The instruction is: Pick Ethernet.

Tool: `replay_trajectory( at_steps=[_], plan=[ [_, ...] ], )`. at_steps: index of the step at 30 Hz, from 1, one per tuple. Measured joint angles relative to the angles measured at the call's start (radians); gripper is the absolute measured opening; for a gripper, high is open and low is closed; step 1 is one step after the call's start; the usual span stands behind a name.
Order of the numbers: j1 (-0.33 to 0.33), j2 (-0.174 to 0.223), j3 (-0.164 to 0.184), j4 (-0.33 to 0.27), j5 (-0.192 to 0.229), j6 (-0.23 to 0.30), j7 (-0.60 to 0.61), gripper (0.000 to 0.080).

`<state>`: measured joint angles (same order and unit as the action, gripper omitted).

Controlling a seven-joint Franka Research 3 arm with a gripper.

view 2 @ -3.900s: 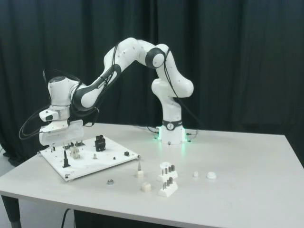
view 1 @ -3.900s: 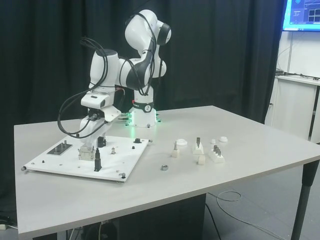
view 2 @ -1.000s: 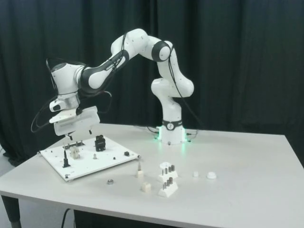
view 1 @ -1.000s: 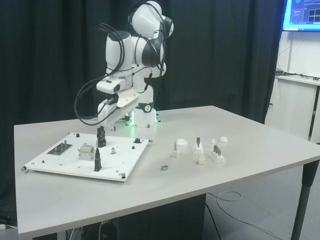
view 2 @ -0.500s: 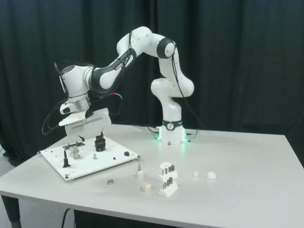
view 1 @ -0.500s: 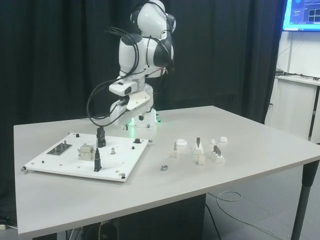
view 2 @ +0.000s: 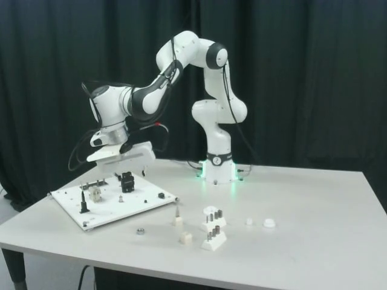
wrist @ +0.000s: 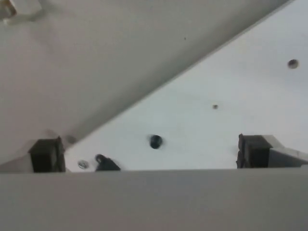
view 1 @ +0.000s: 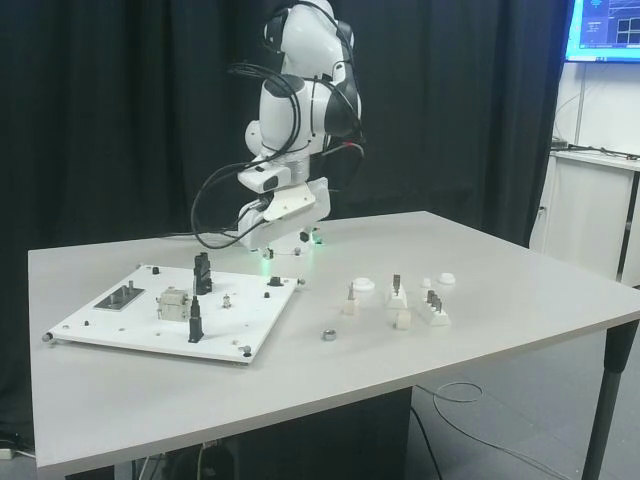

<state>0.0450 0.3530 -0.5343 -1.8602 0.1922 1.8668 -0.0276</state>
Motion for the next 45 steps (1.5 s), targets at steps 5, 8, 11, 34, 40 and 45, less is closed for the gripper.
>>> replay_trajectory(
  at_steps=[5,8,11,34,40,45],
  plan=[
    [0.020,-0.025,0.000,-0.042,-0.005,0.035,0.088,0.0800],
    [0.031,-0.039,0.000,-0.065,-0.005,0.052,0.133,0.0800],
    [0.042,-0.052,0.000,-0.088,-0.005,0.070,0.176,0.0800],
    [0.127,-0.136,0.002,-0.252,-0.004,0.236,0.447,0.0800],
    [0.171,-0.141,0.002,-0.292,-0.018,0.302,0.447,0.0800],
    [0.203,-0.141,0.002,-0.315,-0.049,0.345,0.445,0.0800]
  ],
)
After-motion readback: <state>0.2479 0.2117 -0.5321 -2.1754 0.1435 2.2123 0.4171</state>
